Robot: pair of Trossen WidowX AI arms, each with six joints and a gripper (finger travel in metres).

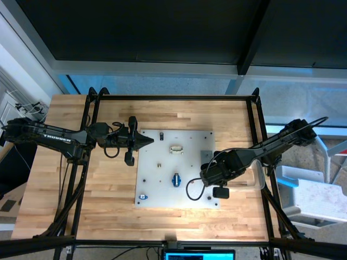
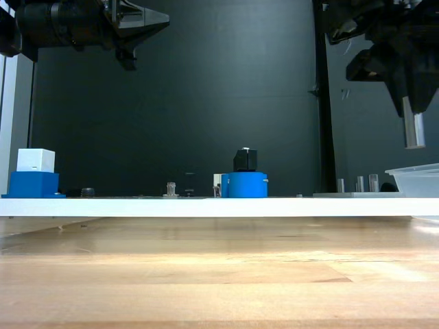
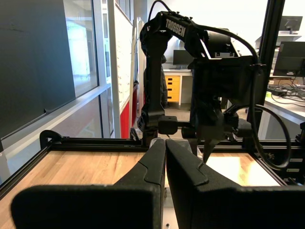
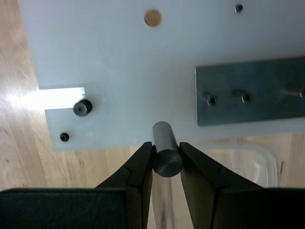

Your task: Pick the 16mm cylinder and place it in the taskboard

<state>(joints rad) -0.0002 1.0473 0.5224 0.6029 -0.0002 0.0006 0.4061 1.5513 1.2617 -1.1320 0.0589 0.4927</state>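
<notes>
My right gripper (image 4: pixel 166 145) is shut on the 16mm cylinder (image 4: pixel 166 155), a short dark grey rod held upright between the fingers (image 4: pixel 140 164). It hangs well above the right edge of the taskboard (image 4: pixel 119 71), close to the grey block (image 4: pixel 252 90). From table height the cylinder (image 2: pixel 413 123) points down from the right gripper (image 2: pixel 410 103), clear of the board. The white taskboard (image 1: pixel 162 179) lies mid-table. My left gripper (image 1: pixel 149 140) hovers shut and empty over the board's left edge, with its fingers (image 3: pixel 152 162) pressed together.
On the board stand a blue fitting (image 1: pixel 176 180), a beige connector (image 1: pixel 176 148) and a small blue-and-white block (image 1: pixel 142 196). A clear plastic bin (image 1: pixel 259 179) sits against the board's right side, under the right arm. Short pegs (image 2: pixel 358 183) rise from the grey block.
</notes>
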